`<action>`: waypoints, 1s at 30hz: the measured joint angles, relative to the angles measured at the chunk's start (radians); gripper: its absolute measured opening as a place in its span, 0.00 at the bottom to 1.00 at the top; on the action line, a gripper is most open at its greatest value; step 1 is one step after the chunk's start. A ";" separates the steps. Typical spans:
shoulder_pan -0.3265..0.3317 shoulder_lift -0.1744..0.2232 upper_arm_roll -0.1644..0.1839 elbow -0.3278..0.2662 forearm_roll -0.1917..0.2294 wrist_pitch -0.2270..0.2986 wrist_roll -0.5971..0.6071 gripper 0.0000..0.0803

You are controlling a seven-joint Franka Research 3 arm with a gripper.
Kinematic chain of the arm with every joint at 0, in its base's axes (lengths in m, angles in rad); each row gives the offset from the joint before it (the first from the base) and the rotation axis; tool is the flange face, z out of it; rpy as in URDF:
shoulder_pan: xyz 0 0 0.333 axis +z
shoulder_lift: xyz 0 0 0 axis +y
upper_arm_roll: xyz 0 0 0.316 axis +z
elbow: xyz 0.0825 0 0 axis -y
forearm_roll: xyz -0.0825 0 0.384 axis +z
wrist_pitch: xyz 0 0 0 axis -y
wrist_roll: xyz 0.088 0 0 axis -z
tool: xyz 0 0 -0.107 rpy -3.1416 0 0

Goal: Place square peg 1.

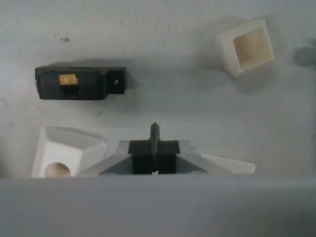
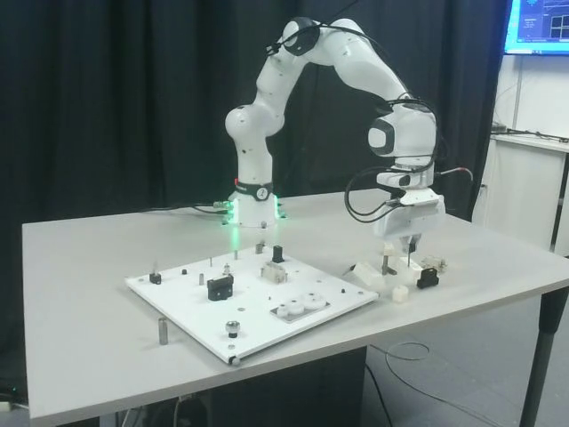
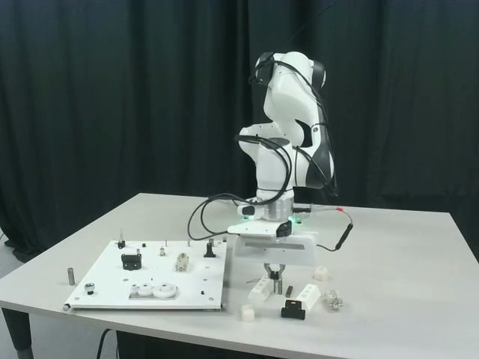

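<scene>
A white robot arm (image 2: 338,53) bends over the right end of a grey table (image 2: 80,267), its gripper (image 3: 275,274) hanging low above a scatter of small loose parts beside a white board (image 2: 253,307). In the wrist view the black fingers (image 1: 143,157) are drawn in tight on a thin dark upright piece, the peg (image 1: 154,140), which sticks out between them. In both room views the same peg hangs from the closed gripper just above the table, close to the white blocks.

Directly under the gripper lies a long white block (image 1: 74,153) with a round hole in one end. Near it sits a black block (image 1: 79,83) with a small square opening, and farther off a small white cube (image 1: 245,46) with a square hollow facing up.

The board carries several small fixtures, among them a black bracket (image 2: 220,286) and a pair of white gears (image 2: 298,309). A short grey cylinder (image 2: 164,330) stands on the table just off its near edge. A green light (image 2: 233,213) glows at the arm's base.
</scene>
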 joint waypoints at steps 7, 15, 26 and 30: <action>0.000 0.034 0.002 0.037 0.000 -0.036 0.013 0.02; 0.000 0.068 0.012 0.071 0.000 -0.066 0.029 0.02; 0.000 0.112 0.018 0.097 0.000 -0.085 0.042 0.02; -0.001 0.125 0.019 0.103 0.000 -0.086 0.050 0.02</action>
